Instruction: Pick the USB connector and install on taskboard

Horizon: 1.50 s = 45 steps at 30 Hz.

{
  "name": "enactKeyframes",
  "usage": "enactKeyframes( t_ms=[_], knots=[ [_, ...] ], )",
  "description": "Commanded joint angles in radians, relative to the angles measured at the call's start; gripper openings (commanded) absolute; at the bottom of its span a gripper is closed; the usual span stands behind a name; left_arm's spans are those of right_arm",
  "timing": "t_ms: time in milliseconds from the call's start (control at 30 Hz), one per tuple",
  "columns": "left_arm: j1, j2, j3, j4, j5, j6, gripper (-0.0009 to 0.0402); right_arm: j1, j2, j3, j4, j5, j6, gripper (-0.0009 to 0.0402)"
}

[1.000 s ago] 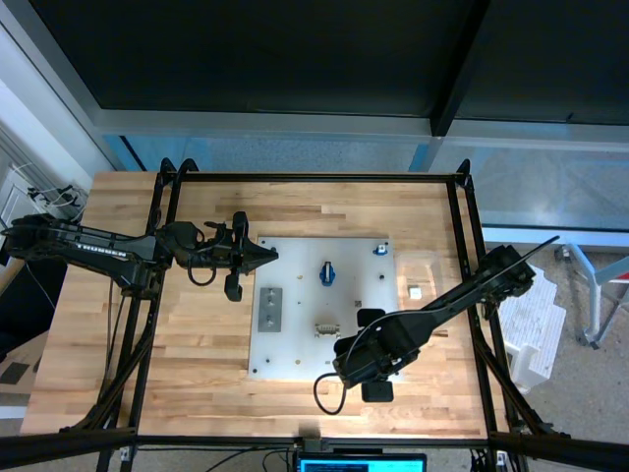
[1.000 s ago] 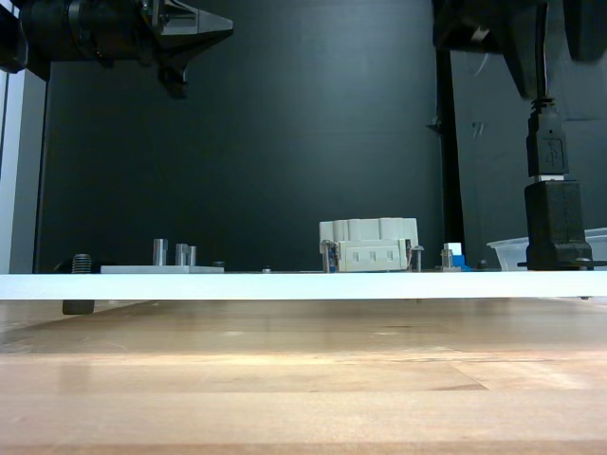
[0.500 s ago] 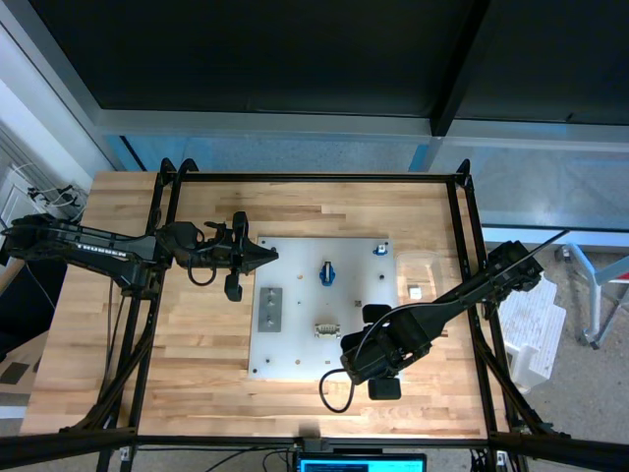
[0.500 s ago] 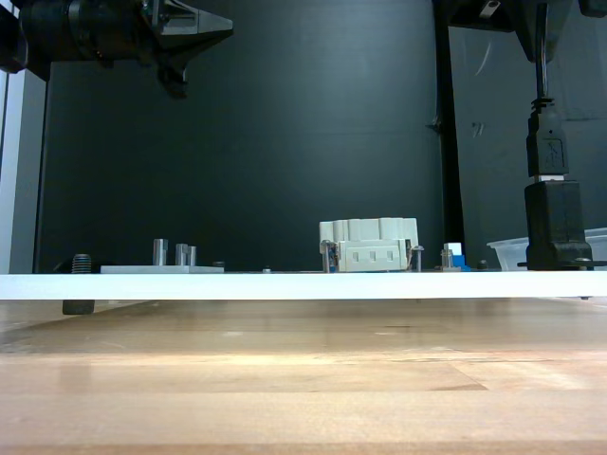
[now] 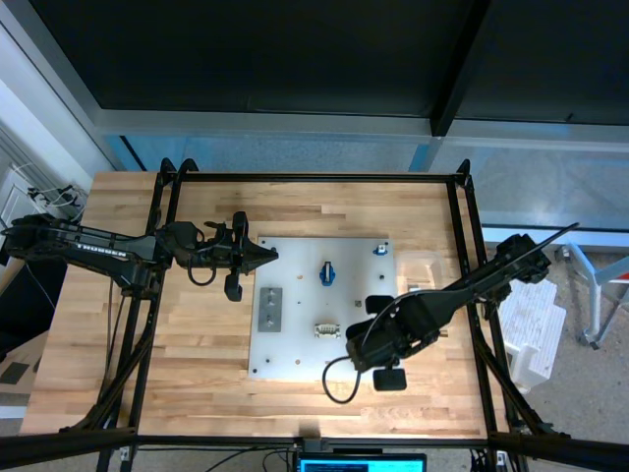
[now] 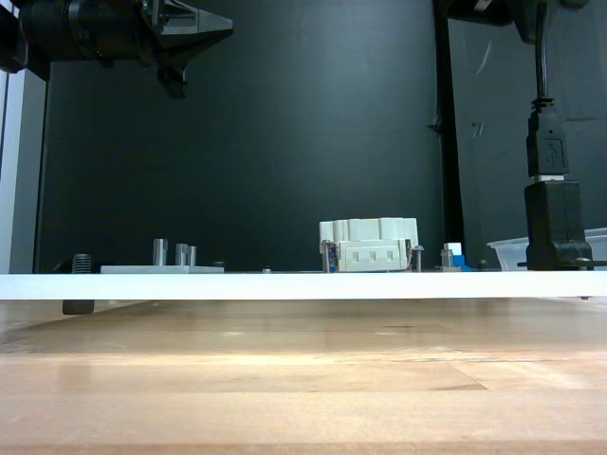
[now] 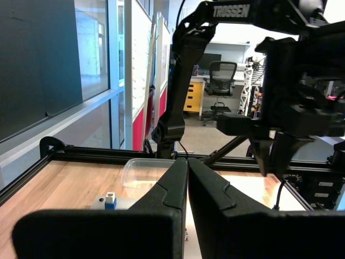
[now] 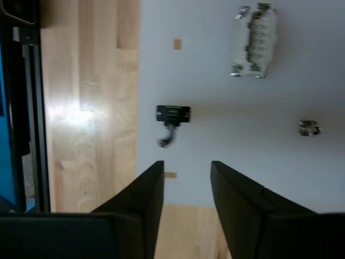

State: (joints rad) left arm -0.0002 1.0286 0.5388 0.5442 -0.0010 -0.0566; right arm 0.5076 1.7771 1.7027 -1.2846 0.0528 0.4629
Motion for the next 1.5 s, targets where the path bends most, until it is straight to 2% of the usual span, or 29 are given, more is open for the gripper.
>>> enactKeyframes(
  t_ms=[33, 233, 333, 367, 500, 533, 833, 1100, 1167, 1233, 1400, 1500],
  knots=[
    [0.000, 0.000, 0.000, 0.000, 0.000, 0.000, 0.0000, -0.023, -0.049, -0.046, 0.003, -0.001, -0.004, 0.0067],
    [0.000, 0.000, 0.000, 0.000, 0.000, 0.000, 0.0000, -0.085, -0.148, -0.140, 0.040, 0.008, -0.021, 0.0003],
    [0.000, 0.000, 0.000, 0.000, 0.000, 0.000, 0.0000, -0.129, -0.206, -0.193, 0.092, 0.012, -0.031, 0.0004],
    [0.000, 0.000, 0.000, 0.000, 0.000, 0.000, 0.0000, -0.145, -0.224, -0.209, 0.113, 0.018, -0.040, 0.0005],
    [0.000, 0.000, 0.000, 0.000, 0.000, 0.000, 0.0000, -0.206, -0.300, -0.278, 0.209, 0.085, -0.105, 0.0000],
    [0.000, 0.000, 0.000, 0.000, 0.000, 0.000, 0.0000, -0.221, -0.320, -0.298, 0.241, 0.089, -0.116, 0.0001],
    [0.000, 0.000, 0.000, 0.000, 0.000, 0.000, 0.0000, -0.367, -0.494, -0.466, 0.578, 0.085, -0.283, 0.0000],
    [0.000, 0.000, 0.000, 0.000, 0.000, 0.000, 0.0000, -0.455, -0.602, -0.578, 0.844, 0.082, -0.394, 0.0000],
    [0.000, 0.000, 0.000, 0.000, 0.000, 0.000, 0.0000, -0.470, -0.623, -0.609, 0.911, 0.061, -0.406, 0.0000],
    [0.000, 0.000, 0.000, 0.000, 0.000, 0.000, 0.0000, -0.486, -0.643, -0.647, 0.990, 0.024, -0.418, 0.0000],
    [0.000, 0.000, 0.000, 0.000, 0.000, 0.000, 0.0000, -0.508, -0.679, -0.733, 1.142, 0.021, -0.429, 0.0000],
    [0.000, 0.000, 0.000, 0.000, 0.000, 0.000, 0.0000, -0.514, -0.688, -0.783, 1.246, -0.011, -0.426, 0.0000]
  ],
)
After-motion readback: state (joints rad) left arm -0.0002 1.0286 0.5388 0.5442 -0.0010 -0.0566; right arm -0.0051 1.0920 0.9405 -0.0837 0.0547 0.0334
